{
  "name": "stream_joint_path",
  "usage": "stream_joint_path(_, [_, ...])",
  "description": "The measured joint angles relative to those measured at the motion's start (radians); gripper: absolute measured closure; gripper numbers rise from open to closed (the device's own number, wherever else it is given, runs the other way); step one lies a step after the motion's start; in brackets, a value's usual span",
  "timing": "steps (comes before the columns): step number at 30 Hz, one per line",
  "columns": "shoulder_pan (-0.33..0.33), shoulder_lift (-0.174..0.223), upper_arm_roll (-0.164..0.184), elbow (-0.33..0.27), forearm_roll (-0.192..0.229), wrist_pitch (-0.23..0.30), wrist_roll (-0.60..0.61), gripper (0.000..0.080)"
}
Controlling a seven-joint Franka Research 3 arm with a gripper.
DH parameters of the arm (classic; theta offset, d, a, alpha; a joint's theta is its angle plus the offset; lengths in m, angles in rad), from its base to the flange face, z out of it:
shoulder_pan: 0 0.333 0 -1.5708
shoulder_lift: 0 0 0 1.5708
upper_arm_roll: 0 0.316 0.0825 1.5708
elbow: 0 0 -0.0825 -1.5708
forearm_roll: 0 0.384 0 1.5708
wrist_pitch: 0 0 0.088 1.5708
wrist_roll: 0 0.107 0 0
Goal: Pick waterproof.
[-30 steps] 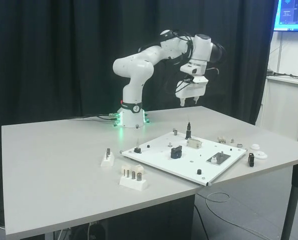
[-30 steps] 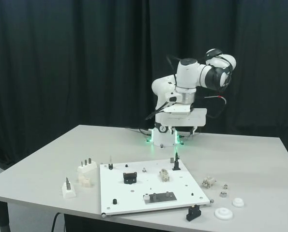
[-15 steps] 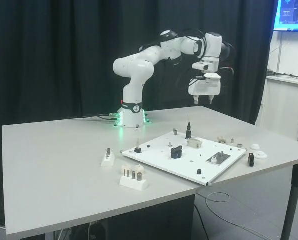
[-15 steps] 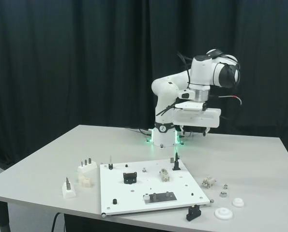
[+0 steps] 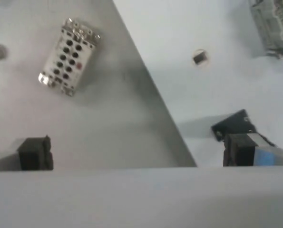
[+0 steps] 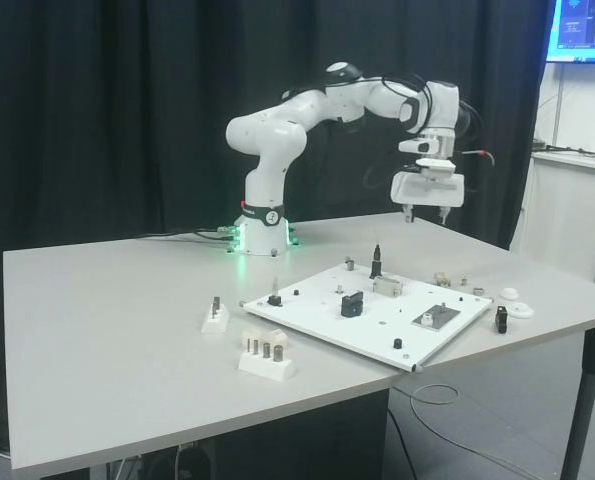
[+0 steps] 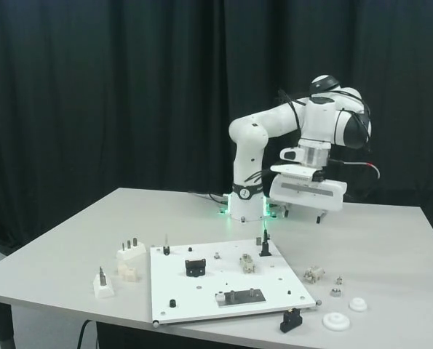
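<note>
Grey table (image 7: 391, 240) fills the scene, with a black curtain behind. Nearest the second room camera, a black clip (image 7: 291, 318) and two white discs (image 7: 336, 320) lie off the white board's (image 7: 201, 298) front corner.

At about 3 o'clock from the board's centre, just off its edge, a loose multi-pin connector (image 7: 314, 274) rests on the bare table. I take this to be the waterproof part. In the wrist view the connector (image 5: 69, 56) lies askew to the board edge.

Farther back, the gripper (image 7: 300, 214) hangs well above the table, at roughly 12 o'clock from the connector. Its fingers (image 5: 34, 153) are spread wide with nothing between them. The arm's base (image 7: 247, 207) glows green behind.

The main risk is a descent with the jaws unaligned to the connector's slant. A fingertip could then land on the housing, or nudge it against the board edge.

Against a second ago, the gripper has swung outward from the base, toward the connector's side.
</note>
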Motion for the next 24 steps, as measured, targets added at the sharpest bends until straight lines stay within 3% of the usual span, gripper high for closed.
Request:
stream_joint_path(9, [-0.056, -0.023, 0.050, 0.039, 0.056, 0.001, 0.125, 0.0003])
stream_joint_path(24, [-0.144, -0.040, 0.138, 0.088, 0.142, -0.023, 0.135, 0.0003])
